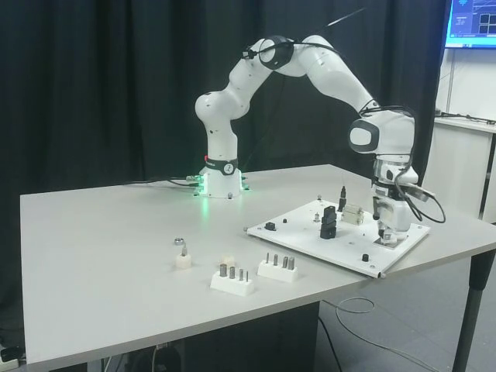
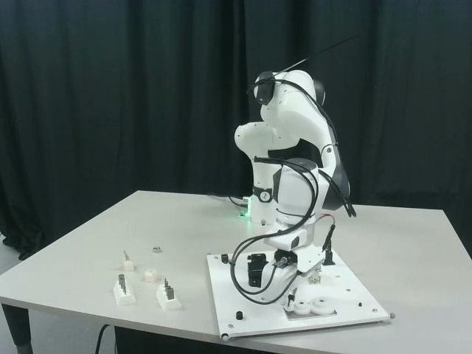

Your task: Insert small gear.

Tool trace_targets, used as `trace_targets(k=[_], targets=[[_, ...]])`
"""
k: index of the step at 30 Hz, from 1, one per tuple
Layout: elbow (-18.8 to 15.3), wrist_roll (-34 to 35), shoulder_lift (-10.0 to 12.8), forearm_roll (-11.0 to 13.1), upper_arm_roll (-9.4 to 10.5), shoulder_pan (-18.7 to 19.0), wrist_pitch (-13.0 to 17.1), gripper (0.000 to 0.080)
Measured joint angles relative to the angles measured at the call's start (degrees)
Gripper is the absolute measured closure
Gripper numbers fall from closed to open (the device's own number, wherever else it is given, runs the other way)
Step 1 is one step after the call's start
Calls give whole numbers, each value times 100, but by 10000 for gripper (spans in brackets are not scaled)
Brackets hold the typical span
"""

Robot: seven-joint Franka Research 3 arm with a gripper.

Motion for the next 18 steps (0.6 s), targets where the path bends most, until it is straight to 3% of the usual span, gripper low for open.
trace_targets(k=[11,18], targets=[[58,-481,37,0,0,-9,-57,658],[120,-1199,64,-14,1,-18,-123,658]])
